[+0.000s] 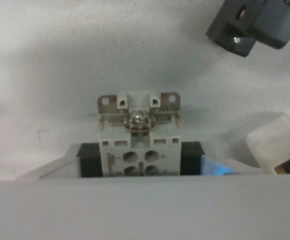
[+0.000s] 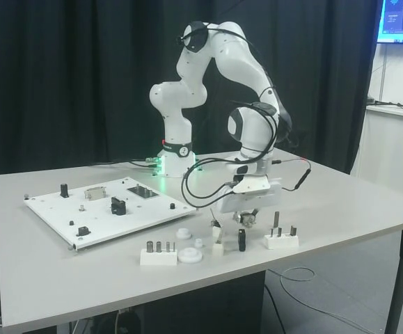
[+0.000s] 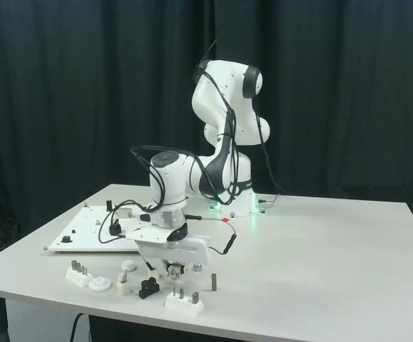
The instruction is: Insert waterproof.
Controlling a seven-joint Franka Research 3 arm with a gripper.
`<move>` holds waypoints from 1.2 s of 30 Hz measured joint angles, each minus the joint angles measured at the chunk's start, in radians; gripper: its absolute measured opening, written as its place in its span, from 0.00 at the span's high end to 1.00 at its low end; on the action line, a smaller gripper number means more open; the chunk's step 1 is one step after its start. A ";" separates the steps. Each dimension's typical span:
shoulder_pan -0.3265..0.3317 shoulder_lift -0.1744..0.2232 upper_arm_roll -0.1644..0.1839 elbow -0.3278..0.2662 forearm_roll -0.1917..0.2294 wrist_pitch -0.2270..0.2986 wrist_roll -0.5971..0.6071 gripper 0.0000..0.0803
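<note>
A white robot arm (image 2: 218, 62) with black joint bands stands on a grey table (image 2: 340, 202). Green light glows at the arm's base (image 2: 175, 165). Black curtains (image 2: 69, 76) hang behind. A white board (image 2: 111, 207) on the table carries small black and grey fittings. In the wrist view, a grey-white connector block (image 1: 138, 142) with silvery grey metal brackets and a metal screw sits between black fingers (image 1: 90, 159). A black part (image 1: 255, 22) lies on the grey tabletop. White holders (image 2: 282, 241) near the table's front edge hold grey and black pegs. Black cables (image 2: 208, 177) loop from the arm.
</note>
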 joint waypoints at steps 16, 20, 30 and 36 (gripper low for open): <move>0.000 -0.017 -0.008 0.049 -0.003 -0.089 0.000 0.61; 0.000 -0.017 -0.011 0.055 -0.005 -0.096 0.000 0.61; -0.001 -0.018 -0.020 0.065 -0.017 -0.096 -0.019 0.61; -0.001 -0.019 -0.035 0.078 -0.044 -0.093 -0.024 0.61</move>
